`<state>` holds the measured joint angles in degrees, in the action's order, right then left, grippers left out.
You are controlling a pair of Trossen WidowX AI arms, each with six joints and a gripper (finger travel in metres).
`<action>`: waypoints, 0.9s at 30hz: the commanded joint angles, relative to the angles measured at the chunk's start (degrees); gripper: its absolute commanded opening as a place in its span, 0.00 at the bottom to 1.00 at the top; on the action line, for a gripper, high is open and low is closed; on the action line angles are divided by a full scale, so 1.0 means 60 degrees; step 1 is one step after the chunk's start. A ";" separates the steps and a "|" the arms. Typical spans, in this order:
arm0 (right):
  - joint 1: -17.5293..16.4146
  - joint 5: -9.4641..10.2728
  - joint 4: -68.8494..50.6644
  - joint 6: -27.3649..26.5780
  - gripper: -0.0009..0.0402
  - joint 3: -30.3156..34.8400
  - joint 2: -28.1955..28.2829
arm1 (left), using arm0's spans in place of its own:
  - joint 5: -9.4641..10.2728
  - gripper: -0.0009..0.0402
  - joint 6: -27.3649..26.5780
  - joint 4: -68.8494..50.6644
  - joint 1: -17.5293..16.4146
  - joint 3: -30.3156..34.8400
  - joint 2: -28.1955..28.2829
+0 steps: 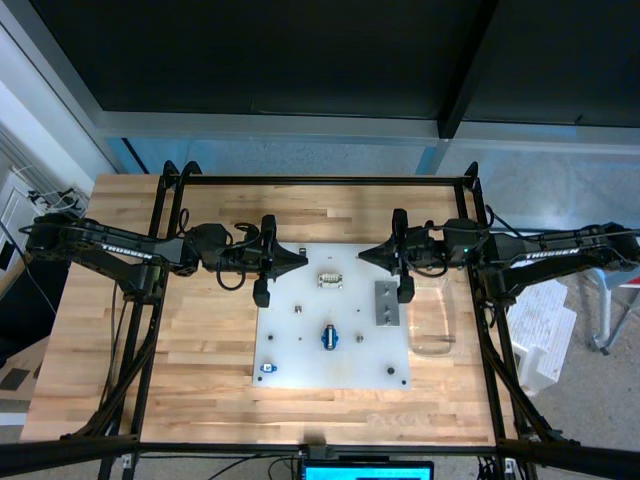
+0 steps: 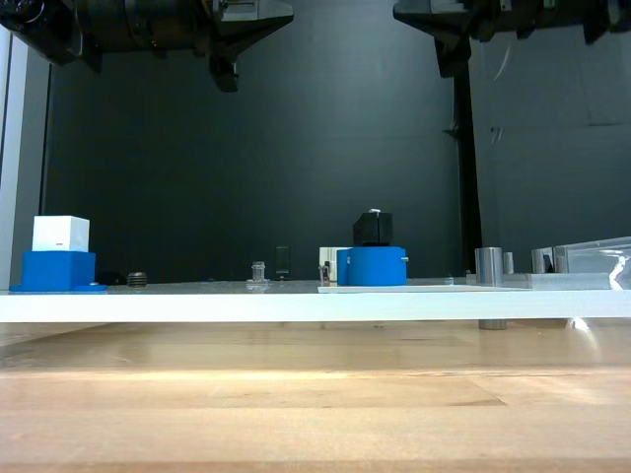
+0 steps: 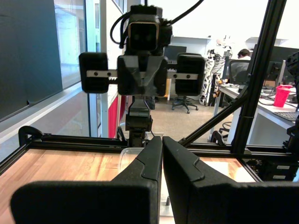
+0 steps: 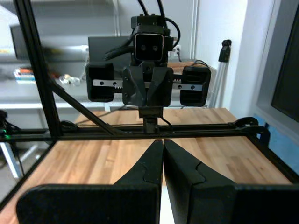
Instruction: Pick the 16mm cylinder and install on the taskboard
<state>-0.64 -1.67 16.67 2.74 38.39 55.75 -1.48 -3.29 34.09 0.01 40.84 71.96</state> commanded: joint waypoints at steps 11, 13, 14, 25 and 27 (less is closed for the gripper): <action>0.0004 -0.0248 0.0495 0.0066 0.02 -0.0586 -0.0171 | -0.0004 0.02 0.0000 -0.0164 0.0000 0.0004 0.0004; -0.0025 -0.0302 0.0499 0.0044 0.02 -0.0619 -0.0171 | 0.0000 0.02 0.0000 -0.0164 0.0000 0.0004 0.0004; -0.0058 -0.0299 0.0503 0.0044 0.02 -0.0627 -0.0171 | 0.0000 0.02 0.0000 -0.0168 0.0000 0.0004 0.0004; -0.0168 -0.0291 0.0860 0.0058 0.02 -0.0754 -0.0168 | 0.0000 0.02 0.0004 -0.0182 0.0000 0.0004 0.0004; -0.0168 -0.0302 0.0849 0.0076 0.02 -0.0823 -0.0168 | 0.0000 0.02 0.0000 -0.0178 -0.0004 0.0004 0.0004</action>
<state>-1.63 -3.42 21.87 3.07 33.74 54.70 -1.48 -3.29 33.04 0.01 40.84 71.96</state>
